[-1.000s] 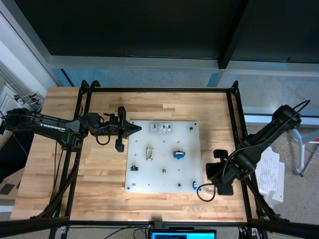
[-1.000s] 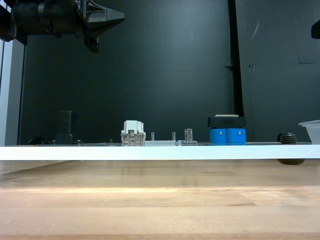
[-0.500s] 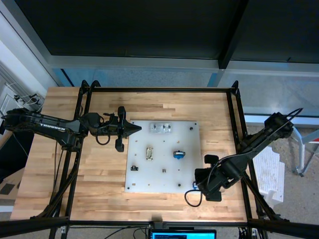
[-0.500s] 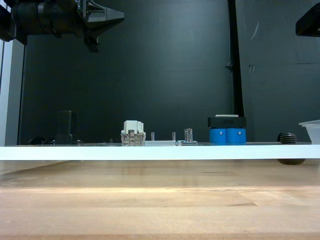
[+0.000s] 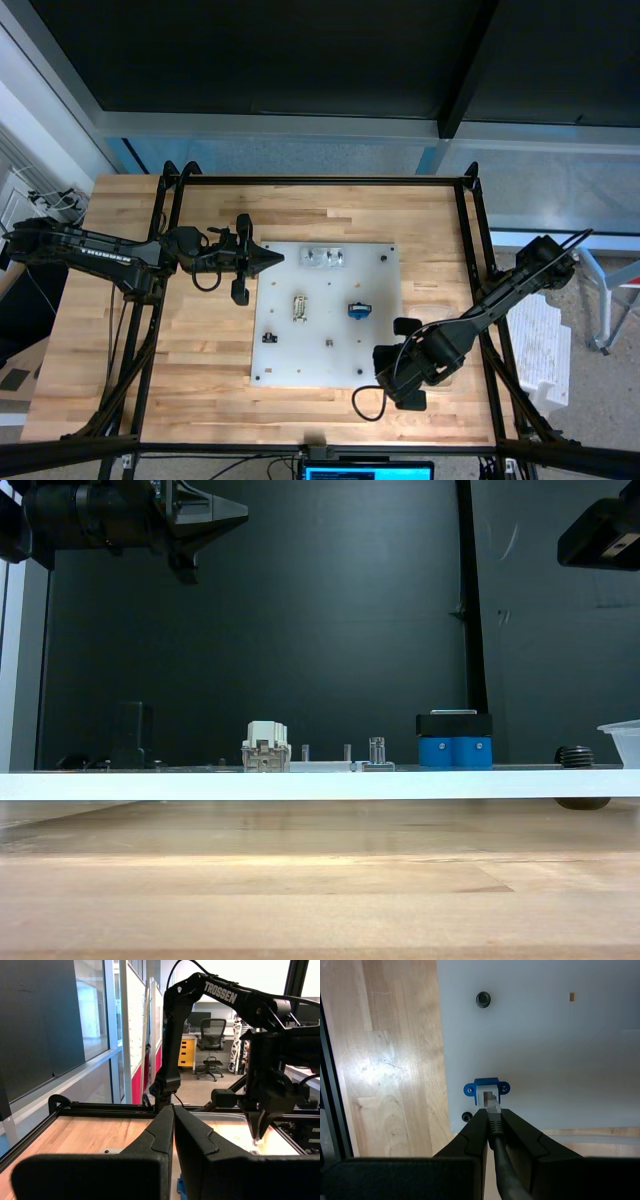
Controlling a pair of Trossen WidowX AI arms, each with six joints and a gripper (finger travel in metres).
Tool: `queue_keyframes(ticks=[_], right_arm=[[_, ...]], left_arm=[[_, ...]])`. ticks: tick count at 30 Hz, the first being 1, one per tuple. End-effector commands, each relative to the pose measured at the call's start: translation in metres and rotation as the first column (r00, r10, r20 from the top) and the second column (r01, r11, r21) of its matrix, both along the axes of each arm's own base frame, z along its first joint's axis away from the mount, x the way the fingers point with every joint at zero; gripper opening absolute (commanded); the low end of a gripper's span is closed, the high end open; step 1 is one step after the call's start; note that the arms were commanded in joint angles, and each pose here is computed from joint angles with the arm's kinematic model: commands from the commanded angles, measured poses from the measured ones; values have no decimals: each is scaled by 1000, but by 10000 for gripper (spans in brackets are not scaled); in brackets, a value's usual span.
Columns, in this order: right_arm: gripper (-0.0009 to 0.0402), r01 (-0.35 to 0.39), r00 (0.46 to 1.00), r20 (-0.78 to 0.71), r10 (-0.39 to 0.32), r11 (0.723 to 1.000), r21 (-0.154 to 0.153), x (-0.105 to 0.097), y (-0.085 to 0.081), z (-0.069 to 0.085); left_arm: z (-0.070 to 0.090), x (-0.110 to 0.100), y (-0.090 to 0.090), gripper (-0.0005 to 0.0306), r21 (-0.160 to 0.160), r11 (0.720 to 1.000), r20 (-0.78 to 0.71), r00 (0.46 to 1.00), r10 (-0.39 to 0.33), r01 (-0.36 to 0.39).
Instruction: Pick the RJ45 connector and install on taskboard
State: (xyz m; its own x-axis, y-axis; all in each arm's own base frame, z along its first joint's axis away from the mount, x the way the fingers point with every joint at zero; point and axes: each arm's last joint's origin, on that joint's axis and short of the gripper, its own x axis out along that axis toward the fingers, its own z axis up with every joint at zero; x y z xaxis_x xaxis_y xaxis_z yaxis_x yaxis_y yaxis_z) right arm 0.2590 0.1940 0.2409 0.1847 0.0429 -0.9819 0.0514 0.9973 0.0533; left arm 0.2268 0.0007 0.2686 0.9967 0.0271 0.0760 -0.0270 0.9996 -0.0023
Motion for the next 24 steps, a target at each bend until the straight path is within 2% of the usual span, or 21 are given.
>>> queue_keyframes(ticks=[1, 15, 24], right_arm=[[0, -5, 1000, -10, 5, 1000, -8, 2, 0, -4], [0, -21, 1000, -15, 21, 1000, -16, 8, 2, -13], [0, -25, 1000, -20, 24, 1000, -19, 8, 1, -13]], left_arm=[[0, 0, 0, 0, 0, 1000, 0, 1000, 0, 0], [0, 0, 0, 0, 0, 1000, 0, 1000, 0, 0], [0, 0, 0, 0, 0, 1000, 0, 1000, 0, 0]])
